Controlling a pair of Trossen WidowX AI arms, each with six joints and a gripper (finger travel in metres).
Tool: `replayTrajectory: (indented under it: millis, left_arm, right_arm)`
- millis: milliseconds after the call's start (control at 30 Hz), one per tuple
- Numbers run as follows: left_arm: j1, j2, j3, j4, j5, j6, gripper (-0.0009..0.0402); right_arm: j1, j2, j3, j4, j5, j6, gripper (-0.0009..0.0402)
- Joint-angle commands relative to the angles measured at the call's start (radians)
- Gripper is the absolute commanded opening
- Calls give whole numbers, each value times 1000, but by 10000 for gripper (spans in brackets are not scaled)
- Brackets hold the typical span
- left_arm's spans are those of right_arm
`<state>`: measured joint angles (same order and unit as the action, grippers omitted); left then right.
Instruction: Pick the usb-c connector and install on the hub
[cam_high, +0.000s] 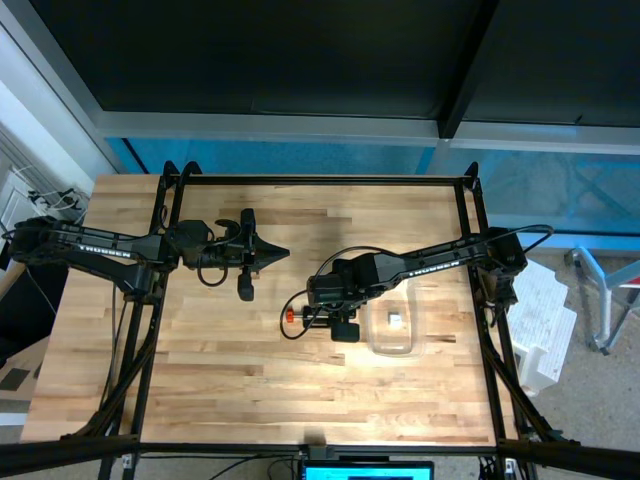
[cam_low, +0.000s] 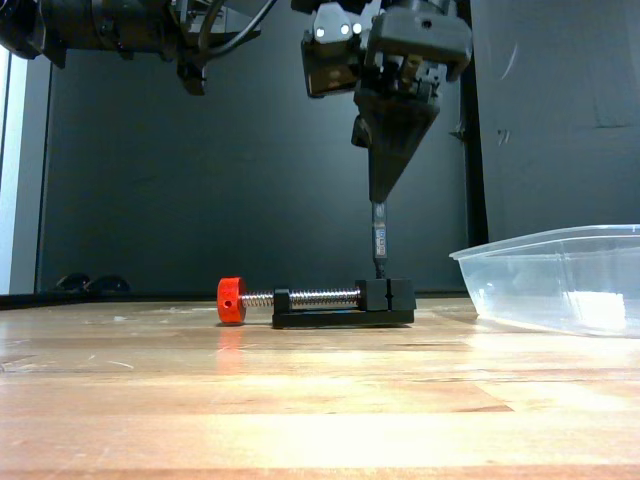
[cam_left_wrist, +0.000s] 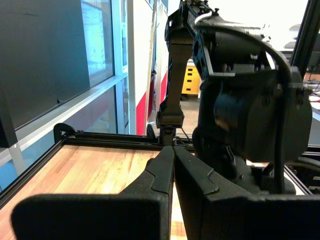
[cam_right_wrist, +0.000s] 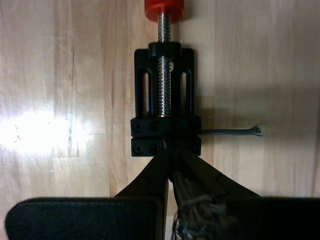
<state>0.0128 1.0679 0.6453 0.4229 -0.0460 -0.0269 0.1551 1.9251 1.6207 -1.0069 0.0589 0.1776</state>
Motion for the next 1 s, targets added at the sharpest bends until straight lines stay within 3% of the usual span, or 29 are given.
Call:
replayTrajectory:
  millis: [33, 1000]
  left_arm:
    - [0, 0, 0, 0, 0, 0, 0]
    - [0, 0, 0, 0, 0, 0, 0]
  right_arm:
    - [0, 1, -2, -3, -2, 0, 0]
    - [-2, 1, -48, 51, -7, -11, 0]
